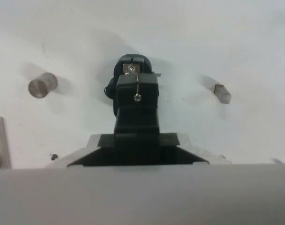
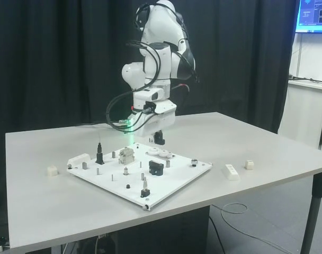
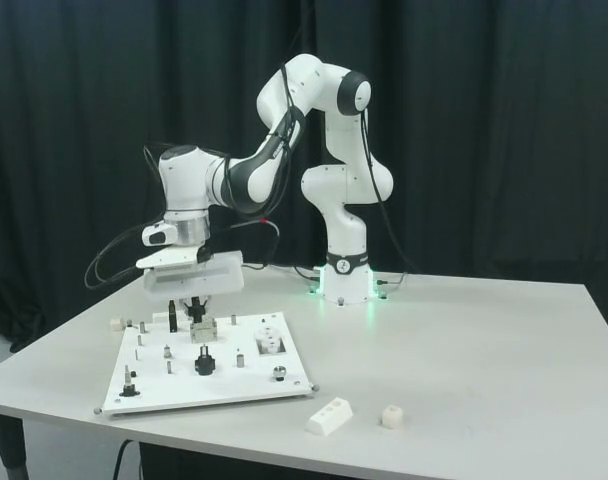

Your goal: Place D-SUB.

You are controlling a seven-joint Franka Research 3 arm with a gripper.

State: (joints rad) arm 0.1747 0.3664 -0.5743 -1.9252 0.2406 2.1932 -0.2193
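The white robot arm [image 3: 284, 150] bends over a flat white board [image 2: 166, 188] that lies on the grey table [image 2: 256, 143]. Its claw [image 1: 135, 89] hangs just above the board, pointing straight down.

In the wrist view, the black fingers [image 1: 137, 96] of the claw are close together around a small black part, the D-SUB [image 1: 133, 63]. The claw has hold of it. The part pokes out under the fingertips, and it is up in the air over a bare white bit of the board. From the first room view, the black tip [image 2: 159, 138] of the claw sits over the far side of the board, near two white round rings [image 2: 160, 153].

Many little things stand on the board. A grey block [image 2: 126, 155] is close to the claw. A thin black post [image 2: 99, 153] stands to the left of it. A black boxy piece [image 2: 156, 168] sits near the middle. A small grey peg [image 1: 42, 85] and a tiny grey square block [image 1: 222, 93] stand on each side of the claw in the wrist view.

Off the board, on the table, lie a white block with holes [image 3: 329, 415] and a small white cube [image 3: 391, 416].
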